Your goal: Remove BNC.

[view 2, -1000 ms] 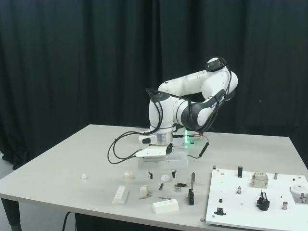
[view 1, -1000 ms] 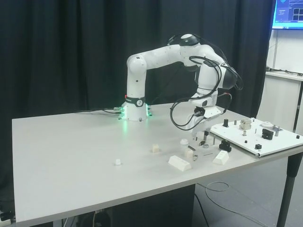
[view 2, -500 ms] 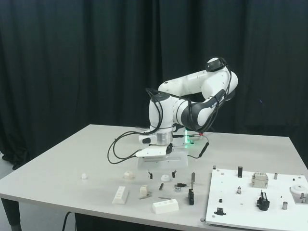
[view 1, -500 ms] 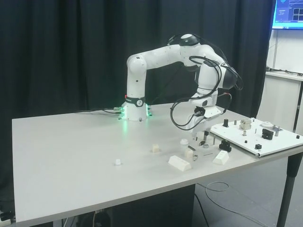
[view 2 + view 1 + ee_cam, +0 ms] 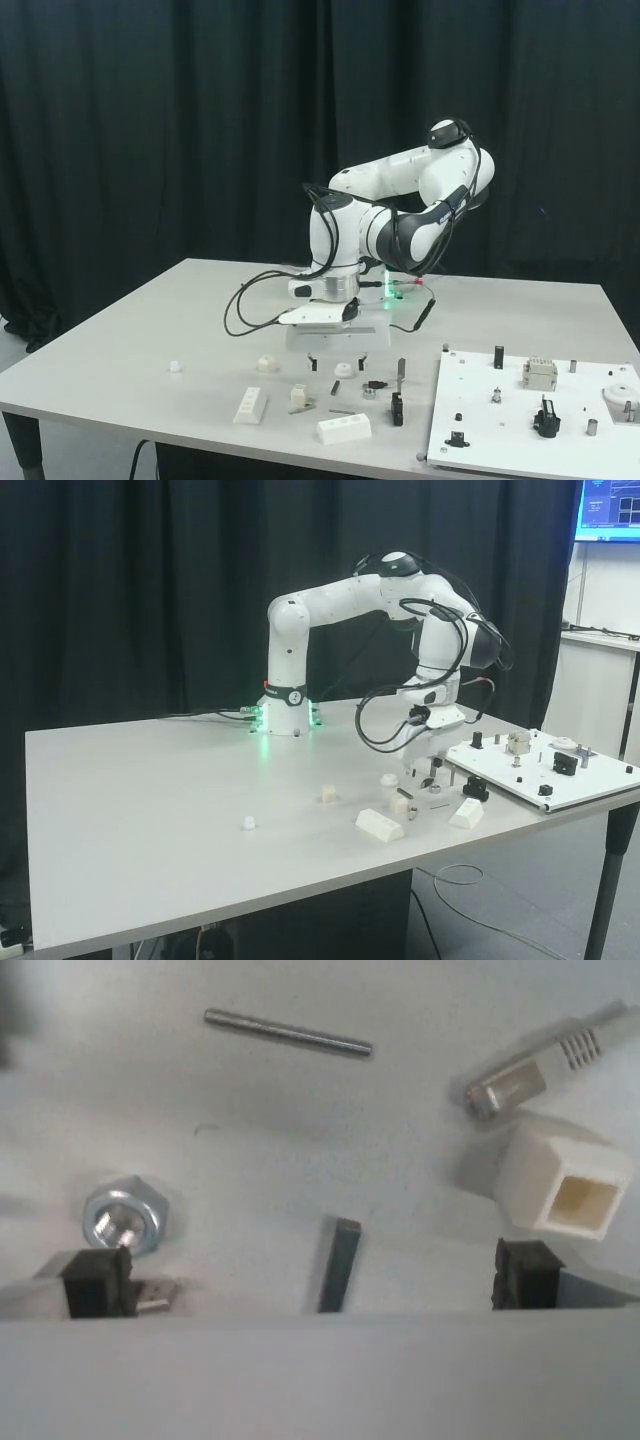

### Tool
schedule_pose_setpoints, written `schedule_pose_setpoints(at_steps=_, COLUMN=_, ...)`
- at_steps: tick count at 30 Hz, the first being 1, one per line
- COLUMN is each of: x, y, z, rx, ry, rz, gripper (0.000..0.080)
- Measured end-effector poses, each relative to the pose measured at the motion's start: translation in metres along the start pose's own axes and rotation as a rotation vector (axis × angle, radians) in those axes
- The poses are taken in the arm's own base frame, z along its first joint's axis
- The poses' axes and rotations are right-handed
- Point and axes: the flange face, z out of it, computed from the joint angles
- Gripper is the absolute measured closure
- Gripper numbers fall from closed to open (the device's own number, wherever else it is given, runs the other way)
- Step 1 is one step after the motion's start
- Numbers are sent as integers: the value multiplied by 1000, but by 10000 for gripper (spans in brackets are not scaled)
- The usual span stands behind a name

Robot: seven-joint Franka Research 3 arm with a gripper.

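While the arm point(image 5: 400, 180) reached out from its green-lit base and folded down over the near part of the grey table point(image 5: 150, 340), we looked first at the white board point(image 5: 470, 420) lying at the table's edge. It carried an upright black post point(image 5: 498, 356), a small grey block point(image 5: 539, 372), a black fitting point(image 5: 545, 418), a white round part point(image 5: 620, 393) and some small pegs. We could not tell which of these pieces, if any, was the BNC.

The gripper point(image 5: 337, 361) pointed straight down, low over the loose parts beside the board. Its fingers point(image 5: 97, 1280) stood wide apart and held nothing. In the wrist view a black bar point(image 5: 338, 1265) lay on the table between them, touching neither. A metal nut point(image 5: 120, 1222) sat just beside one fingertip, and a hollow white block point(image 5: 565, 1185) lay near the other, its cavity bare. A cable plug point(image 5: 545, 1065) lay close to that block, and a thin metal pin point(image 5: 288, 1033) lay well apart from the fingers.
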Motion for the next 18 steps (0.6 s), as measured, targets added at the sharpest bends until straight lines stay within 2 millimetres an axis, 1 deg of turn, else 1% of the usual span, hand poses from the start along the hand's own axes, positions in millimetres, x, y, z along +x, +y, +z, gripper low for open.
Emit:
schedule_pose_setpoints(at_steps=5, x=-1, y=-4, z=-2, rx=22, ry=1, rz=71, gripper=3)
schedule_pose_setpoints(at_steps=10, x=-4, y=-12, z=-8, rx=51, ry=7, rz=134, gripper=3)
schedule_pose_setpoints(at_steps=18, x=-18, y=-39, z=-25, rx=90, ry=8, rz=227, gripper=3)
